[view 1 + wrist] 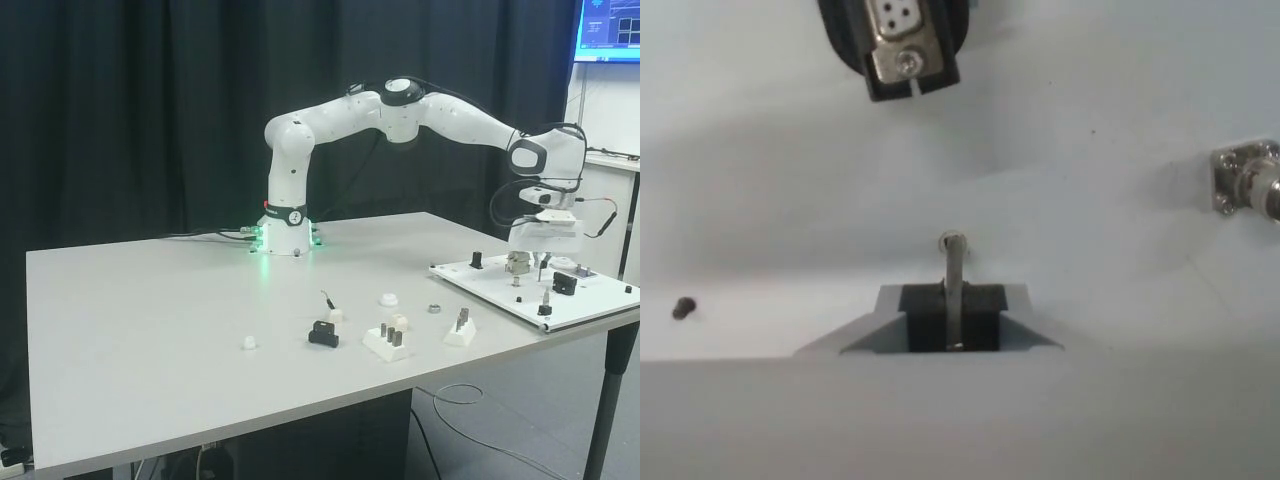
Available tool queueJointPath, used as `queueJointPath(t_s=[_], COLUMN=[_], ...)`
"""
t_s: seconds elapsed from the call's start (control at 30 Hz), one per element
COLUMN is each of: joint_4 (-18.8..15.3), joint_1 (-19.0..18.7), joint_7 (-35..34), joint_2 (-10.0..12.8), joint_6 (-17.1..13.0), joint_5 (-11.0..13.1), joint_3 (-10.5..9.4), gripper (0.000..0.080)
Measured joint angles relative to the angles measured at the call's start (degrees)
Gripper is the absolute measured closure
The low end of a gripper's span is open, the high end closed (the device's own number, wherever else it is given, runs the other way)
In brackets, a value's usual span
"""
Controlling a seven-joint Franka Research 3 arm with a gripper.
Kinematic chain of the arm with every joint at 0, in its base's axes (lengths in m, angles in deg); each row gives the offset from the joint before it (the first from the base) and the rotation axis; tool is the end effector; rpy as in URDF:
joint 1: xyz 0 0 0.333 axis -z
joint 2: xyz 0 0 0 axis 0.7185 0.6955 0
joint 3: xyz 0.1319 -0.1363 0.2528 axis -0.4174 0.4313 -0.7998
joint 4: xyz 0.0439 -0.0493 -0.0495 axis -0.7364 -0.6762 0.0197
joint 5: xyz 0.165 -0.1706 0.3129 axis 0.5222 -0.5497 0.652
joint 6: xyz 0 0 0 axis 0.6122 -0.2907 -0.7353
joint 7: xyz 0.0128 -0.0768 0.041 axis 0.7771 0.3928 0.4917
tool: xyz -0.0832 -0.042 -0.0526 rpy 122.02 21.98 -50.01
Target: Insert square peg 1.
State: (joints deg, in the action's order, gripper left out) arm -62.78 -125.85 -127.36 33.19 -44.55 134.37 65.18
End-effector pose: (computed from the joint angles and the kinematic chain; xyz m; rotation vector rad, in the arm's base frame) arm 0.5679 0.4565 0.2335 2.7106 -1.4446 0.0347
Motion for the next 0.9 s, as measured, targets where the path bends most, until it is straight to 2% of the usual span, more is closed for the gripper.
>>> queueJointPath(t_s=[0.9], joint_4=[0.04], joint_1=[0.32], joint_7=[16.39], joint_2=[-0.02], joint_6=[0.0], joint_5=[0.0], joint_3=[0.04], gripper=[0.0774])
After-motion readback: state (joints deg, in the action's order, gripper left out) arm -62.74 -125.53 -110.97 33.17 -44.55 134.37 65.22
